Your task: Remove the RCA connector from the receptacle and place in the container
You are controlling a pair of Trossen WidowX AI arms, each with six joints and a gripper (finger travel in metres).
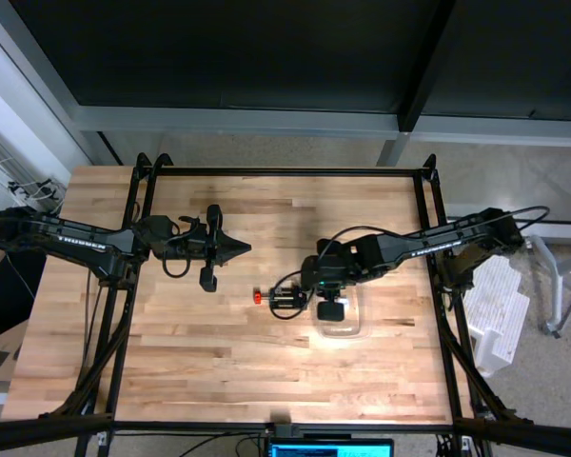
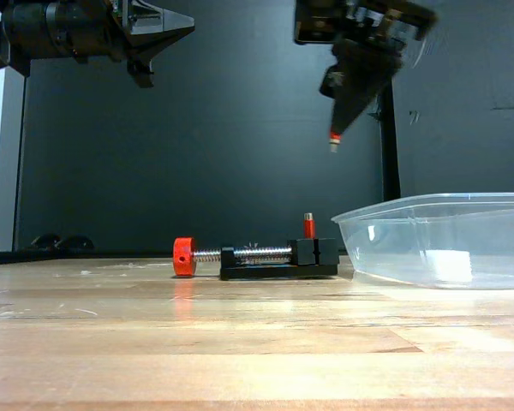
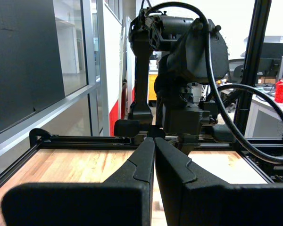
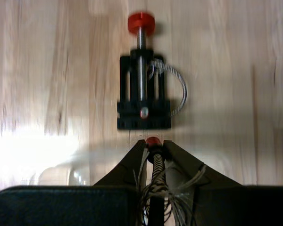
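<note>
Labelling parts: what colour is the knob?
Red-orange knob, best in low view. Right gripper holds connector above; left gripper parked high.

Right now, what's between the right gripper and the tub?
Only open air, in the low view: right gripper, holding the plug, hangs above the tub; left gripper is parked at left, shut.

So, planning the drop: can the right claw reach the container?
Likely yes: the right claw, gripping the RCA connector, hangs in open air over the container rim, nothing between. The left claw sits parked high at the left.
</note>
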